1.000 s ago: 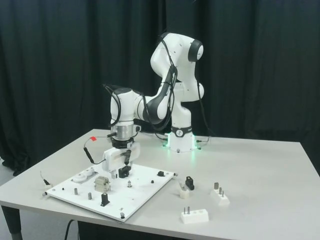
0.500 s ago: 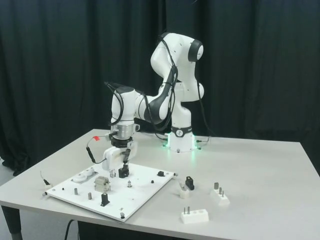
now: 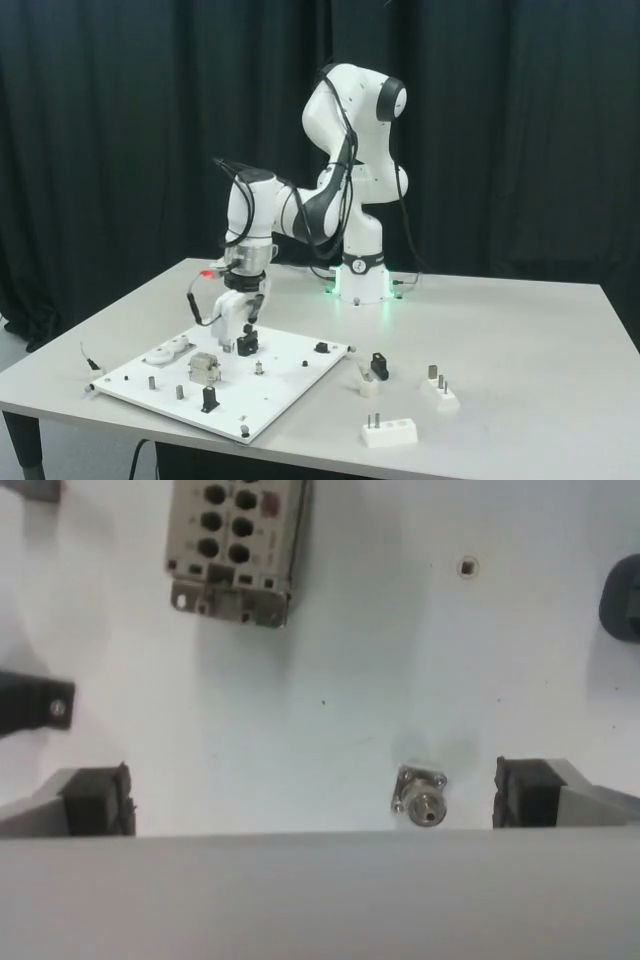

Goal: Pick D-SUB.

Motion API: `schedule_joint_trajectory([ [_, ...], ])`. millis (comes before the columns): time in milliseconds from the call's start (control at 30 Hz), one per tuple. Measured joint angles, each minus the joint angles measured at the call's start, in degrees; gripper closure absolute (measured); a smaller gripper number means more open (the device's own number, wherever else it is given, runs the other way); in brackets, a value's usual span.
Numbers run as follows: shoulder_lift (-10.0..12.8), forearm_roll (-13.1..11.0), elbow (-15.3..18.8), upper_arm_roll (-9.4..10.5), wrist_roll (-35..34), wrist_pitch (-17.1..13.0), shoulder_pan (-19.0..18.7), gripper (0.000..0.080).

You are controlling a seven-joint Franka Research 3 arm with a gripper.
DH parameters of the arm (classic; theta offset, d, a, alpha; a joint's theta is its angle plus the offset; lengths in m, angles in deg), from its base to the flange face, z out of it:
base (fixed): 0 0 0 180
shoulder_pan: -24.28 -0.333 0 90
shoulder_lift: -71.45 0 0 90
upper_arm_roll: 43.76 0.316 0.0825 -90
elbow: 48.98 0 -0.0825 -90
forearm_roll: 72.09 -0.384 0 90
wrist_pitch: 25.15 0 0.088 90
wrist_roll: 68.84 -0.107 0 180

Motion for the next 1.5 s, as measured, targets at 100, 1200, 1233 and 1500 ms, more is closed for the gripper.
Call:
schedule_joint_trajectory([
  [100, -0.4, 0.4, 0.0, 0.61, 1.9, 0.0, 0.0, 0.0003],
  [1200, -9.4, 3.3, 2.4, 13.16, 15.8, 5.3, -3.2, 0.0003],
  [1233, -9.7, 3.4, 2.7, 13.37, 15.9, 5.4, -3.6, 0.0003],
  [1500, -11.7, 3.6, 5.9, 13.88, 15.9, 5.5, -7.8, 0.0003],
])
